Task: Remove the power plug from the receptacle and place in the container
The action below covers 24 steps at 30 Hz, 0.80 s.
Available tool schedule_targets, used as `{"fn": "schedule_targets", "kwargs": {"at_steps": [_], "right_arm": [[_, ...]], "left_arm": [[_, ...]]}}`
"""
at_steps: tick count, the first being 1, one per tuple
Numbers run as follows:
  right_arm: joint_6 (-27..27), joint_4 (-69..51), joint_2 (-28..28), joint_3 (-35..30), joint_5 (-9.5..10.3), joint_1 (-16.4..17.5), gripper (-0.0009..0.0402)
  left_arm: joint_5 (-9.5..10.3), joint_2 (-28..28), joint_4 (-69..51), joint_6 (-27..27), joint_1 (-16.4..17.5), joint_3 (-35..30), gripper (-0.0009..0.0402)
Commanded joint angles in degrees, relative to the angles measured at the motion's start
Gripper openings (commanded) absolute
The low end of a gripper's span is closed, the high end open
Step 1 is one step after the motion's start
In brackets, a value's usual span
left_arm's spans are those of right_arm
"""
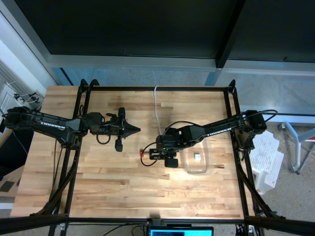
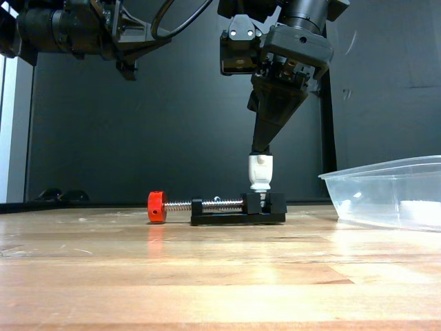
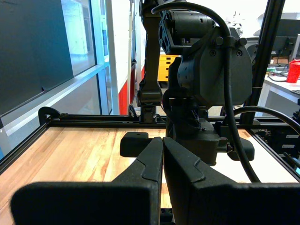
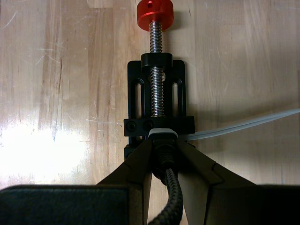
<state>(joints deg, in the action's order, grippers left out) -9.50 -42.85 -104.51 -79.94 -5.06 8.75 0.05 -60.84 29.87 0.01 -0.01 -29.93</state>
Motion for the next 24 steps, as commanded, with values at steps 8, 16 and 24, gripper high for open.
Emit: {"fn": "schedule_targets", "kwargs": {"at_steps": [8,16,24], "right_arm": [[-0.02,0.09,0.66,-0.02,0.09,0.02,0.0000],[-0.07,-0.13,1.73,-0.02,0.09,0.00,0.0000],[-0.07,-0.31,2.49,-0.02,0.11,-0.02,0.0000]], "left_arm": [[-0.02,-0.02,0.00,0.00,0.00,-0.02,0.0000],[-0.02,-0.02,0.00,0.00,0.02,-0.02,0.0000],[-0.02,-0.02,0.00,0.00,0.02,-0.02,0.0000]]}}
